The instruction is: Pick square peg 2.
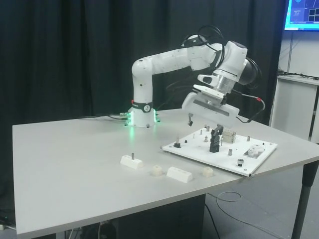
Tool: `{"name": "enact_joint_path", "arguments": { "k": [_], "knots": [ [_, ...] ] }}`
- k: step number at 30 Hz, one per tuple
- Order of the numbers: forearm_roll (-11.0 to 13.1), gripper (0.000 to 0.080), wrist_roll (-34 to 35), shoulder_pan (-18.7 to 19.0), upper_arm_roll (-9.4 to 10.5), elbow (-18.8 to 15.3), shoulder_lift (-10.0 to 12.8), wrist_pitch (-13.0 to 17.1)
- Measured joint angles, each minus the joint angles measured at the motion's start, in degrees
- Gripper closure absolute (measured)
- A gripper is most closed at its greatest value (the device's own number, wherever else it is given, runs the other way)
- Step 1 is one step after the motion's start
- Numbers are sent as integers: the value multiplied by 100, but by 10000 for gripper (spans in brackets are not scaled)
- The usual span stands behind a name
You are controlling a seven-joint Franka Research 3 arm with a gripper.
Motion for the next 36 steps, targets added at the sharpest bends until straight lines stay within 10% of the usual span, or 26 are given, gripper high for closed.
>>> {"name": "enact_joint_path", "arguments": {
  "k": [15,36],
  "knots": [
    [179,3,-2226,131,-54,-640,-11,316],
    [1070,3,-5240,280,-64,-1939,-14,1074]
  ]
}}
